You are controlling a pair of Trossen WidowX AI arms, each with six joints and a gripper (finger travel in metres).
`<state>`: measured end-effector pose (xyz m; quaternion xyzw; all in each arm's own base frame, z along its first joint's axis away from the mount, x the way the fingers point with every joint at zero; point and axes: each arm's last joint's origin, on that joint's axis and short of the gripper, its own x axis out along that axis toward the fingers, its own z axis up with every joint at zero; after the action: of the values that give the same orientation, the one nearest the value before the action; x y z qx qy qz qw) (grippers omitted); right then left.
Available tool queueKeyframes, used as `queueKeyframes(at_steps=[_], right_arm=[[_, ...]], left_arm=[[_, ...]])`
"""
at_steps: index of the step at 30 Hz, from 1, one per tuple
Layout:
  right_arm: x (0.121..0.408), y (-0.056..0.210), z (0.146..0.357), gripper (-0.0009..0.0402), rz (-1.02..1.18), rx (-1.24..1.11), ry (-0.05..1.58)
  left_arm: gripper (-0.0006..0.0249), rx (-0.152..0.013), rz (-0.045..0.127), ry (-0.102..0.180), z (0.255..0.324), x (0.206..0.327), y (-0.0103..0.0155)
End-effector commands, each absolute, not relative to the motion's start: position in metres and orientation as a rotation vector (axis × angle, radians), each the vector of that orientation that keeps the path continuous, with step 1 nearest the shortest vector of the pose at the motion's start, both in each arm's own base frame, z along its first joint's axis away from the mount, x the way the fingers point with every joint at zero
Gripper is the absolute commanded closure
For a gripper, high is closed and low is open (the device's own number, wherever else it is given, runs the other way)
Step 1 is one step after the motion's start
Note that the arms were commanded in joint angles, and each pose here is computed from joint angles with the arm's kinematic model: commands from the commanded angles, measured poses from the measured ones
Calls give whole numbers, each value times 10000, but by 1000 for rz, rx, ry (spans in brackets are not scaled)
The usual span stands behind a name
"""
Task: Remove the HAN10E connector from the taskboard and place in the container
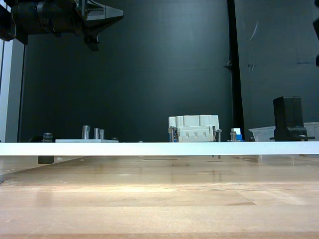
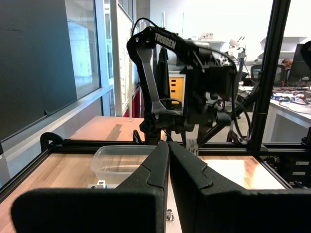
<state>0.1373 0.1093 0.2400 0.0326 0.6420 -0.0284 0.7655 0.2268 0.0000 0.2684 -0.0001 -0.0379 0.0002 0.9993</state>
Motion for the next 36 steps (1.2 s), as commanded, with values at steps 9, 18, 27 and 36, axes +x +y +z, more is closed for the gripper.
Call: queueKeyframes(at_steps=[9,18,27,36], right_arm=[[1386,933,2512,384,-111,99,1398],[1566,487,2505,384,-233,156,1402],[1627,-51,2445,384,-379,236,1419],[1625,-414,2154,384,-529,370,1343]], left_arm=[[243,0,0,-76,2686,2268,0],[243,0,0,-76,2686,2268,0],[243,0,0,-76,2685,2269,0],[243,0,0,-76,2686,2268,0]])
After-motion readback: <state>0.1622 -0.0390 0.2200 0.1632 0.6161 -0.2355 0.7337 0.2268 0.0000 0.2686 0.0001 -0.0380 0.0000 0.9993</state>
